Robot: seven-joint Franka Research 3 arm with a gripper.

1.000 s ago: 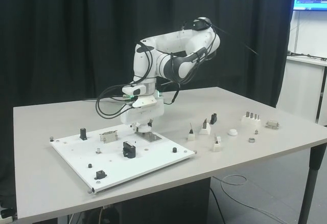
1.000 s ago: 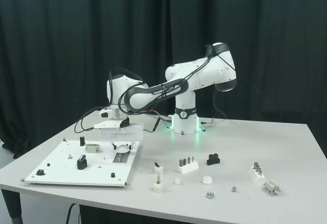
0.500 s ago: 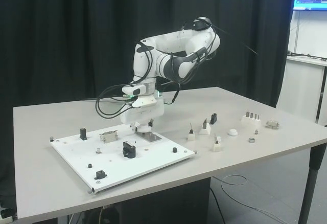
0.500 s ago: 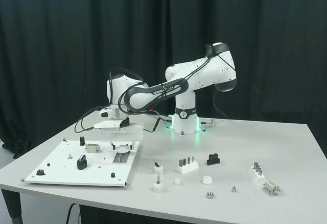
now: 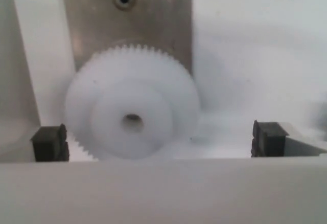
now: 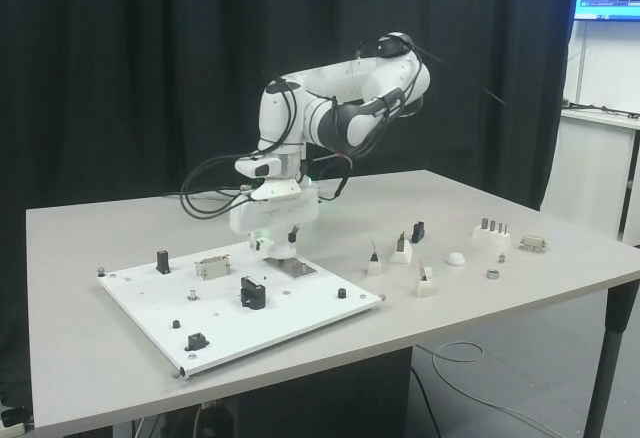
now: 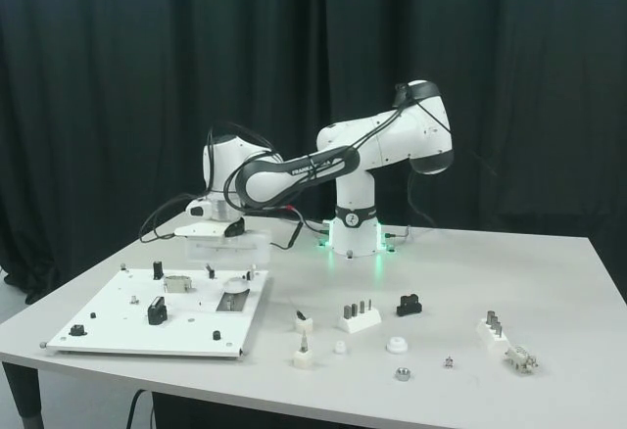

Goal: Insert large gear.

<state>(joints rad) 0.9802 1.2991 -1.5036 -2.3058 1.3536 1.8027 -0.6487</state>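
1. Gripper (image 5: 158, 139) fingers were seen spread wide apart in the wrist view, one black pad (image 5: 50, 143) at each side of the frame, with nothing clamped between them; in the first room view the gripper (image 6: 277, 241) was held just above the white board.
2. Supporting everything was the grey table (image 6: 560, 268), on which the white arm (image 7: 323, 166) was bolted, with a green glow at its base (image 7: 354, 243).
3. Lying on the table was the white board (image 6: 300, 308), placed at about 9 o'clock from the arm's base in the second room view, where the same board (image 7: 108, 336) carried several small black fixtures.
4. On the board a grey metal plate (image 5: 153, 24) was set, with a small hole near one end.
5. Resting on that plate was the large gear (image 5: 132, 110), white and toothed, with a raised hub and a centre bore; it was seen below the spread fingers and touched by neither pad. In the second room view the gear (image 7: 235, 281) was seen at 12 o'clock of the plate.
6. Small loose parts were scattered on the table at about 3 o'clock from the board, among them a white block with pegs (image 7: 359, 317) and a black part (image 7: 409, 305).
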